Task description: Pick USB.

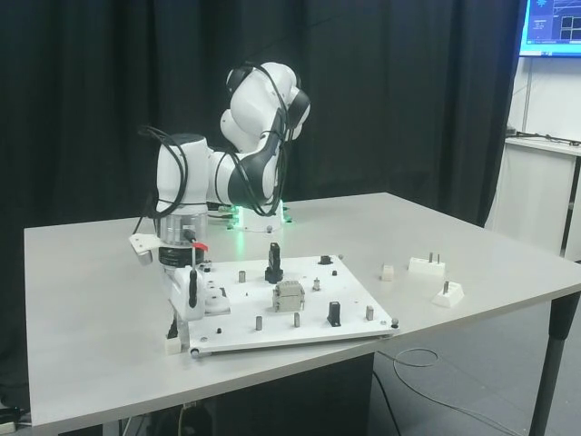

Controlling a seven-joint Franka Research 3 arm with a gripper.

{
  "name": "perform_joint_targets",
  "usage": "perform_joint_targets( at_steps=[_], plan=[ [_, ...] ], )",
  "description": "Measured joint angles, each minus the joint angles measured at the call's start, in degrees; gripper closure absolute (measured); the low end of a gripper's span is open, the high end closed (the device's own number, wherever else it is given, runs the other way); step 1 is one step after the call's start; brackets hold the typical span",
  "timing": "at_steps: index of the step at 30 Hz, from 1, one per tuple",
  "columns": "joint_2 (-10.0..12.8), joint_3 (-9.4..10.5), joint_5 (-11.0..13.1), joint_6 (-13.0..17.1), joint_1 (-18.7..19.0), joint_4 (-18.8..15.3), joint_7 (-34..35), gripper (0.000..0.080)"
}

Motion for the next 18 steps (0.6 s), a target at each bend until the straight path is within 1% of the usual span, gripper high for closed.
perform_joint_targets(
  at_steps=[5,12,18],
  plan=[
    [-0.4,0.00,0.0,0.0,0.3,0.0,-0.1,0.0742],
    [-1.7,-0.04,-0.3,-0.2,0.5,0.0,-0.7,0.0742],
    [-3.4,-0.19,-1.1,-1.8,0.5,0.0,-0.7,0.0748]
  ],
)
